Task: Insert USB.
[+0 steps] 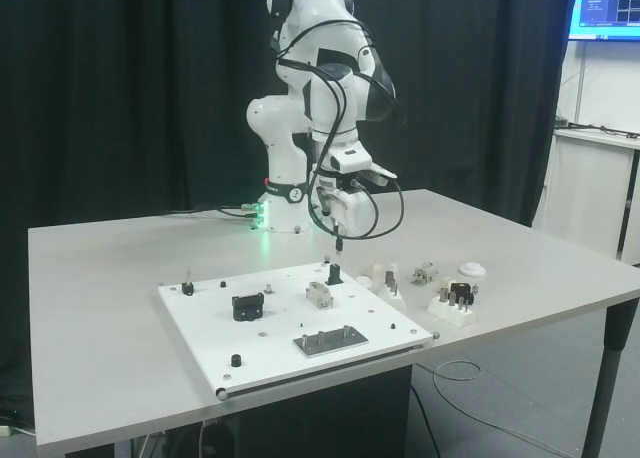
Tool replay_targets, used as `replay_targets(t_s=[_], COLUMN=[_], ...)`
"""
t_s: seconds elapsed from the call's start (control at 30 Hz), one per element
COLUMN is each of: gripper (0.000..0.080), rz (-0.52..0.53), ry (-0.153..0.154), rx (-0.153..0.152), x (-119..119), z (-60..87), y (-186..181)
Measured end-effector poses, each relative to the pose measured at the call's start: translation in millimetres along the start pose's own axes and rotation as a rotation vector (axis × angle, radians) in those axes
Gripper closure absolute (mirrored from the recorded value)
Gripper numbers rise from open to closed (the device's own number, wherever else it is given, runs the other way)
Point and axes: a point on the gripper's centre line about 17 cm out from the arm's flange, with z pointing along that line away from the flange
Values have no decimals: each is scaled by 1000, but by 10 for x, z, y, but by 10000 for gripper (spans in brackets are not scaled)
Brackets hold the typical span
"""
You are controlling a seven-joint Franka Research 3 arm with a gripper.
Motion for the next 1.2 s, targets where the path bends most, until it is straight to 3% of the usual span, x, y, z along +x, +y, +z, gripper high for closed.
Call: replay_targets(t_s=[0.63,1.2], gripper=[755,755], rz=[61,70], ry=[40,43], rx=[-19,-3], x=[-34,-47], z=[39,134], y=[36,-1])
